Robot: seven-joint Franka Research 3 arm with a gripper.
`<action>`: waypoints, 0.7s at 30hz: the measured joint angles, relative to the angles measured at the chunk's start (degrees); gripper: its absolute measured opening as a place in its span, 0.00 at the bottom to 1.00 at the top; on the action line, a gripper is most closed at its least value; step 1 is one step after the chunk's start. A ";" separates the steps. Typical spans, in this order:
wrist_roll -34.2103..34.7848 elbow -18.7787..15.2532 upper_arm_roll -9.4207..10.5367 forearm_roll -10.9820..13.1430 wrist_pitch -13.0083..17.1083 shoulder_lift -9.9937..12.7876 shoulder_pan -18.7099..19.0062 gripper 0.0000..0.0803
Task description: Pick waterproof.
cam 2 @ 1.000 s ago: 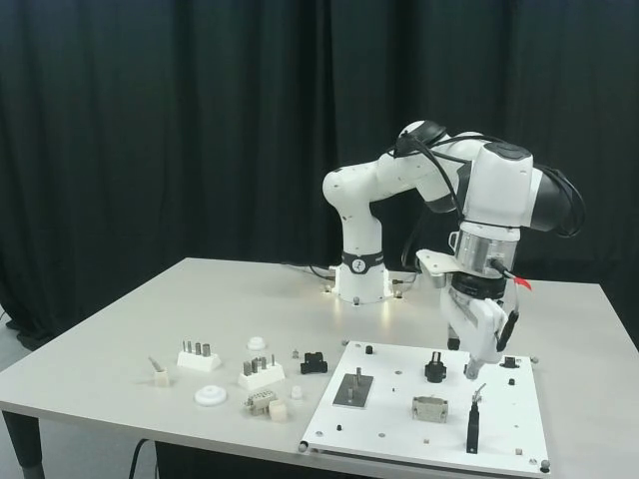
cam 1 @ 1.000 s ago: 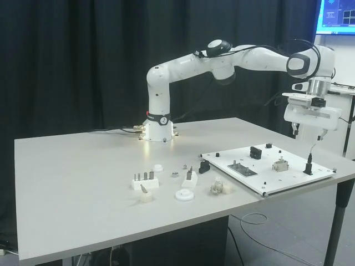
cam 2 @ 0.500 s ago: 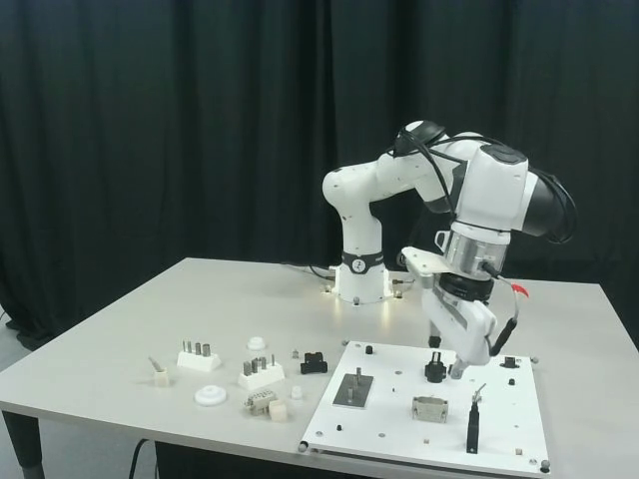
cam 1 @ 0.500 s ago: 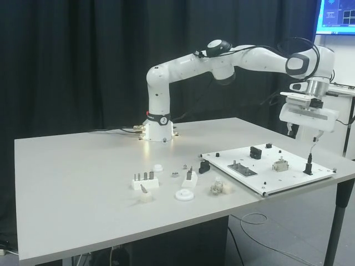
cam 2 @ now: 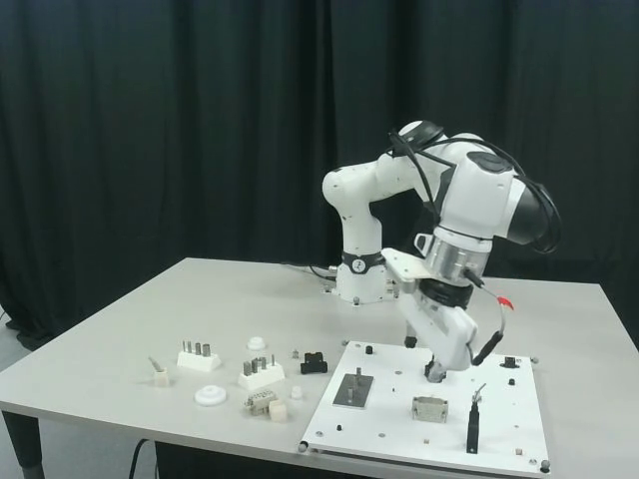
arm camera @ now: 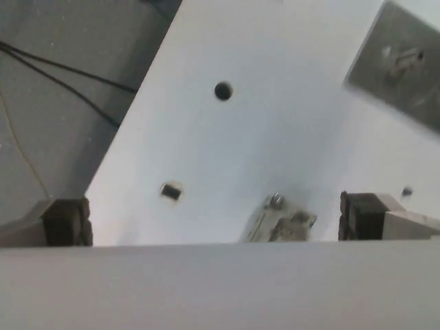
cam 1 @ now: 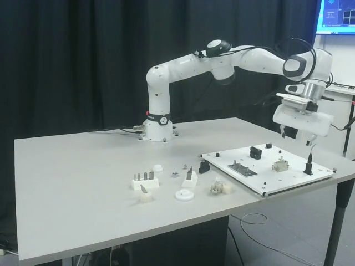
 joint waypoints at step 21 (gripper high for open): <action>-10.49 -8.90 -3.62 -1.03 -1.84 -0.01 0.58 1.00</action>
